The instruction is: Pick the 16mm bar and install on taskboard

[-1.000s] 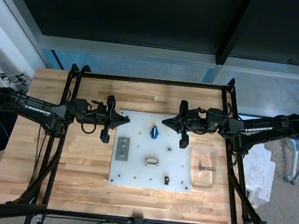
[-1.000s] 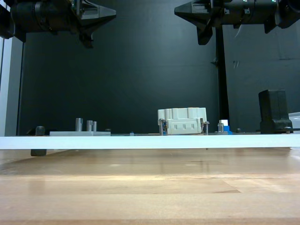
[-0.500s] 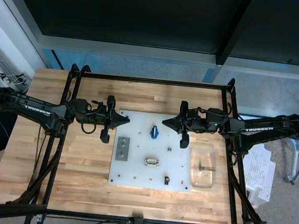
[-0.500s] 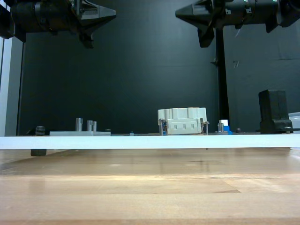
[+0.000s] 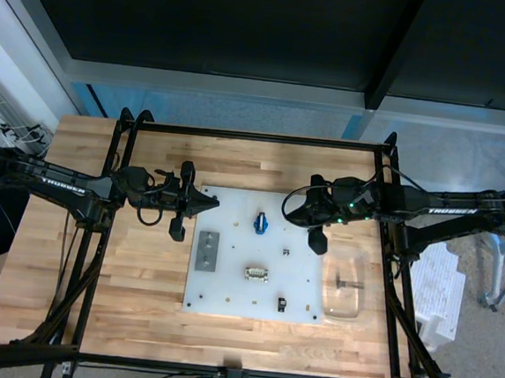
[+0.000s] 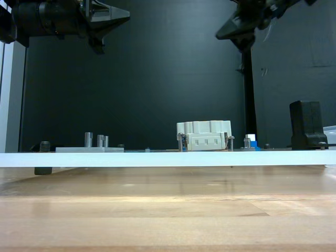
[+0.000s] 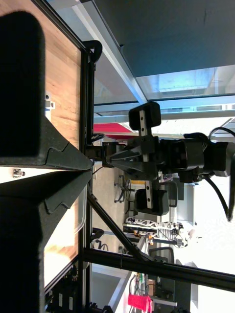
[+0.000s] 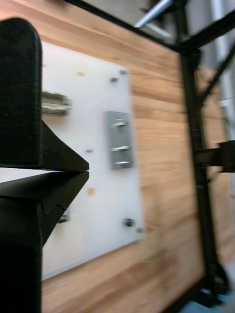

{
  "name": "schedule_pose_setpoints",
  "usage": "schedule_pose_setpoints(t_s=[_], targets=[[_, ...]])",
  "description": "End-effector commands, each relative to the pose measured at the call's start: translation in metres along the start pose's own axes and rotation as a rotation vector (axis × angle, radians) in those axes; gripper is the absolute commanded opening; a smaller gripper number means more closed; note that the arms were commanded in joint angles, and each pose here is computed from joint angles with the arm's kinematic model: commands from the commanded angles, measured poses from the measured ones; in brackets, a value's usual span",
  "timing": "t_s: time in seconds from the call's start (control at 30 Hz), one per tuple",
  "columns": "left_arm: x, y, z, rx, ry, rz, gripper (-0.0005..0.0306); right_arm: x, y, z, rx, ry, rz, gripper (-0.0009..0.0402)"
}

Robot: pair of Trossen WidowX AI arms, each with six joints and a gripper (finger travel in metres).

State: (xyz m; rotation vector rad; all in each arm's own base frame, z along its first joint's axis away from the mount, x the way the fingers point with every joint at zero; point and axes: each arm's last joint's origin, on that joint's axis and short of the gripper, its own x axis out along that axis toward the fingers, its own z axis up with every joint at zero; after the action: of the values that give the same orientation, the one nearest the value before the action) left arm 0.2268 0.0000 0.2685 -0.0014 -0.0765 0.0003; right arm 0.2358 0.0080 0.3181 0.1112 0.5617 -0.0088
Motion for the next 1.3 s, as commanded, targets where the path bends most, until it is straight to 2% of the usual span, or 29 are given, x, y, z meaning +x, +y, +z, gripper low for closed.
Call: schedule_pose_setpoints(t_s=[0.03, 0.3, 0.63, 0.87, 1.0, 1.17, 1.3], targets=[[0.000, 0.000, 0.000, 0.000, 0.000, 0.000, 0.0000, -0.009, 0.004, 0.003, 0.009, 0.069, 0.002, 0.0000], [0.000, 0.000, 0.000, 0.000, 0.000, 0.000, 0.0000, -0.027, 0.013, 0.001, 0.014, 0.261, 0.007, 0.0000], [0.000, 0.000, 0.000, 0.000, 0.000, 0.000, 0.0000, -0.043, 0.025, -0.011, 0.008, 0.463, 0.010, 0.0000], [0.000, 0.000, 0.000, 0.000, 0.000, 0.000, 0.0000, -0.050, 0.031, -0.023, 0.012, 0.592, -0.001, 0.0000], [0.000, 0.000, 0.000, 0.000, 0.000, 0.000, 0.0000, -0.054, 0.035, -0.029, 0.018, 0.649, -0.012, 0.0000], [0.000, 0.000, 0.000, 0.000, 0.000, 0.000, 0.0000, -0.059, 0.041, -0.036, 0.011, 0.702, -0.051, 0.0000], [0.000, 0.000, 0.000, 0.000, 0.000, 0.000, 0.0000, -0.058, 0.048, -0.041, -0.005, 0.753, -0.067, 0.0000]])
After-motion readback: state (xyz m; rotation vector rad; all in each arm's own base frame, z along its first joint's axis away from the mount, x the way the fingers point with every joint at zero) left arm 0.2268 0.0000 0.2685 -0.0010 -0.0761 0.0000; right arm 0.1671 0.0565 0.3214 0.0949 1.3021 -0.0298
